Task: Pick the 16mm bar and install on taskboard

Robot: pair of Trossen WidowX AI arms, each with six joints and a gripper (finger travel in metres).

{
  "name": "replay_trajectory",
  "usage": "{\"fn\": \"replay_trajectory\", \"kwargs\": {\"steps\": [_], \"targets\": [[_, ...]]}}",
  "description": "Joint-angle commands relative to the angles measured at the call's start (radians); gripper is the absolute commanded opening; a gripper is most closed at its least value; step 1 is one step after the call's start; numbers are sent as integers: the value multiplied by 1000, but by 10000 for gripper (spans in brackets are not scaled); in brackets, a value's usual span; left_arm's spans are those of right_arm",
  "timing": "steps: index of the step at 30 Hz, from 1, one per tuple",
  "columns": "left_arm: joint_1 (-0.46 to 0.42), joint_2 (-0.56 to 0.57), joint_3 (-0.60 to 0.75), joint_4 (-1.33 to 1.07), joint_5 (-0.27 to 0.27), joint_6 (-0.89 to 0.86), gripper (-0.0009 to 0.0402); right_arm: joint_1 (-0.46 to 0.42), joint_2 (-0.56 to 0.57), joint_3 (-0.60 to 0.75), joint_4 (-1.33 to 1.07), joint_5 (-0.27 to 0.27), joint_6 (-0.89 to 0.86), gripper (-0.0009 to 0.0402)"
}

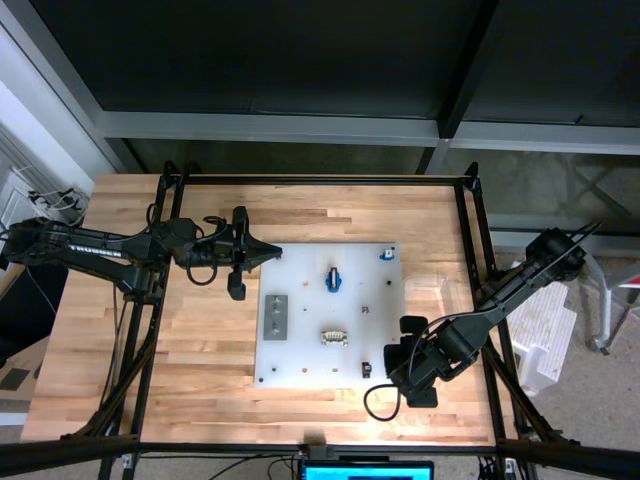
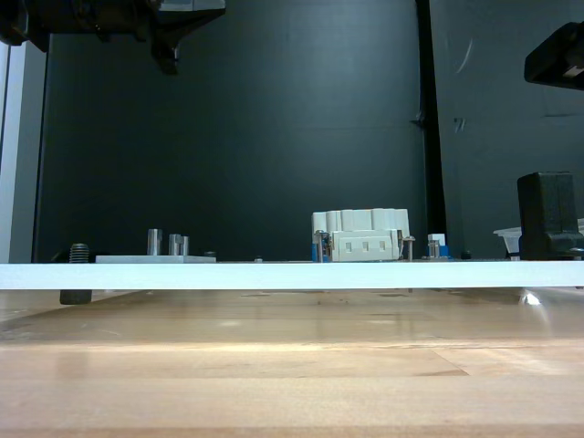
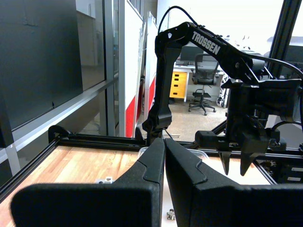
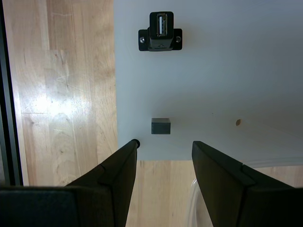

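A grey holder block (image 1: 275, 318) lies on the left part of the white taskboard (image 1: 300, 270). In the low view, three short metal bars (image 2: 155, 241) stand upright in it; I cannot tell which is the 16mm bar. My left gripper (image 1: 272, 253) hovers high over the board's far left corner, shut with nothing in it (image 3: 164, 142). My right gripper (image 1: 392, 360) is open and empty at the board's near right corner, its fingers (image 4: 118, 168) over the board's edge. Neither gripper holds a bar.
On the board are a black USB socket (image 4: 160, 30), a small grey square (image 4: 161, 126), a white multi-pin connector (image 2: 360, 234) and a blue part (image 1: 333, 279). A black frame (image 1: 470, 210) borders the wooden table. The right arm (image 3: 199, 38) shows in the left wrist view.
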Motion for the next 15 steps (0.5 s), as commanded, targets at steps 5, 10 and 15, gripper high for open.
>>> {"fn": "replay_trajectory", "kwargs": {"steps": [5, 10, 15], "targets": [[0, 0, 0, 0, 0, 0, 0, 0, 0, 0, 0, 2, 0, 161], [0, 0, 0, 0, 0, 0, 0, 0, 0, 0, 0, 2, 0, 161], [0, 0, 0, 0, 0, 0, 0, -9, -11, -5, 1, 5, -3, 161]]}}
